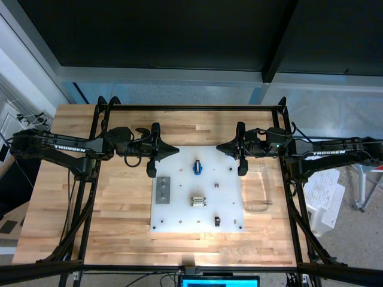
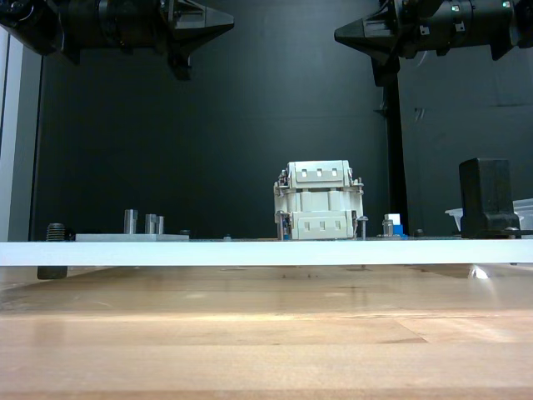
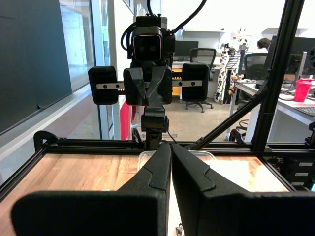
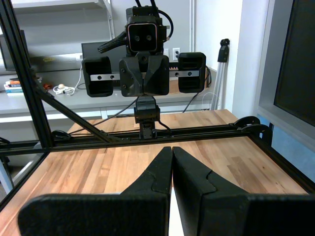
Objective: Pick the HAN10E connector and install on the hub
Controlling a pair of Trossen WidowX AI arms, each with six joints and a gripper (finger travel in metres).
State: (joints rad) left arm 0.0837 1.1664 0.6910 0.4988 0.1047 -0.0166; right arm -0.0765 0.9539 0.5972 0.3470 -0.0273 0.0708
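One grey-beige stack stands on the white board (image 1: 179,221) near its middle. In the low view it shows two tiers: the HAN10E connector (image 2: 316,177) sits on top of the hub (image 2: 321,223). From above they read as a single block, the HAN10E connector (image 1: 198,202). My left gripper (image 1: 177,150) hovers shut over the board's far left edge, high above it, with nothing in it. Facing it over the far right edge, my right gripper (image 1: 218,147) is also shut and empty. Both wrist views show closed fingertips (image 3: 165,162) (image 4: 166,164) pointing at the opposite arm.
A blue upright connector (image 1: 197,168) stands behind the stack. A grey metal block with two holes (image 1: 163,189) lies to its left, and a small black part (image 1: 218,222) is near the board's front right. A clear plastic container (image 1: 263,191) sits right of the board.
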